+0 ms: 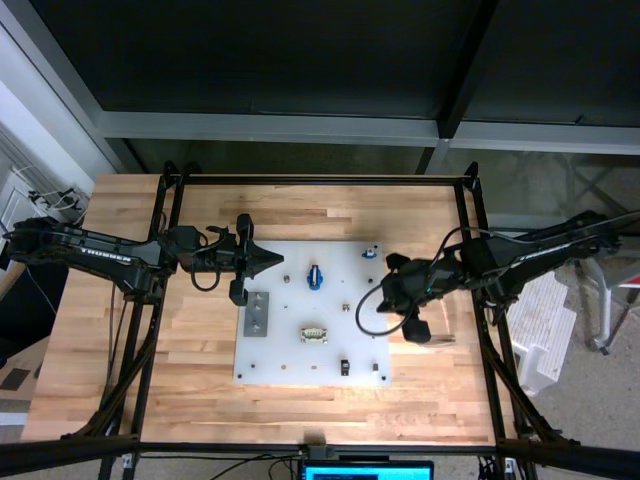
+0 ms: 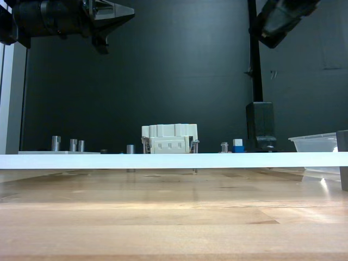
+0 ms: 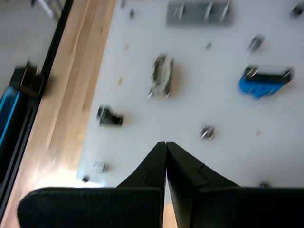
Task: Remove the 16mm bar from the taskboard and place in the container
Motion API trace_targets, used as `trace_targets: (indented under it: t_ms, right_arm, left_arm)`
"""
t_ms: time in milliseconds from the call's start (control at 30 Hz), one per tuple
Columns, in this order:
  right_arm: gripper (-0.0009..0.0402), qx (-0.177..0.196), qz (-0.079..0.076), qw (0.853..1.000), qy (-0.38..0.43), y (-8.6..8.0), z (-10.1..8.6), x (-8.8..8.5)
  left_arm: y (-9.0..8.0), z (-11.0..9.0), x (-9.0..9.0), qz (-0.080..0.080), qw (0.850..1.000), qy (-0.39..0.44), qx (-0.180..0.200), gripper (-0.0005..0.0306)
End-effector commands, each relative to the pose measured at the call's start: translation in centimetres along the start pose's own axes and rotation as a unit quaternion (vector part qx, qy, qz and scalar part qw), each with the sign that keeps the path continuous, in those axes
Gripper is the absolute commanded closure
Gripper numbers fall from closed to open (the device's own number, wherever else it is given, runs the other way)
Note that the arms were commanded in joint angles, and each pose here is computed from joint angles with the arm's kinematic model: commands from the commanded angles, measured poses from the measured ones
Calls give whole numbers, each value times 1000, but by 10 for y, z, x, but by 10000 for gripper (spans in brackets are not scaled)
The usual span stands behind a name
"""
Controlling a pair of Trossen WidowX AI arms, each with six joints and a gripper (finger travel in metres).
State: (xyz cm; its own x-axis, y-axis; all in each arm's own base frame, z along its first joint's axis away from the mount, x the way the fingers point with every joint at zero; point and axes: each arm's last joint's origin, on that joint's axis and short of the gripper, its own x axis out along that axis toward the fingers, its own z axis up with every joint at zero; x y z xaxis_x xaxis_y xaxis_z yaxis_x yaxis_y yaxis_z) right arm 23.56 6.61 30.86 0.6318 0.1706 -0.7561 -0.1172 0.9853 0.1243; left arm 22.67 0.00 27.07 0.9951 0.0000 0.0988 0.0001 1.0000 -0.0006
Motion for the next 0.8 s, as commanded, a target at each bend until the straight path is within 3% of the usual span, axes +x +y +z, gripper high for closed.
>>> trace_targets:
  t_ms: [33, 333, 800]
  right_arm:
    - [393, -6, 6, 999, 41, 12, 0, 6]
    - [369, -15, -1, 986, 164, 43, 1, 26]
    - [210, -12, -15, 975, 220, 67, 15, 55]
  left_arm:
    - [0, 0, 0, 0, 1000, 0, 0, 300]
    - [0, 0, 0, 0, 1000, 0, 0, 300]
    - [0, 0, 0, 0, 1000, 0, 0, 300]
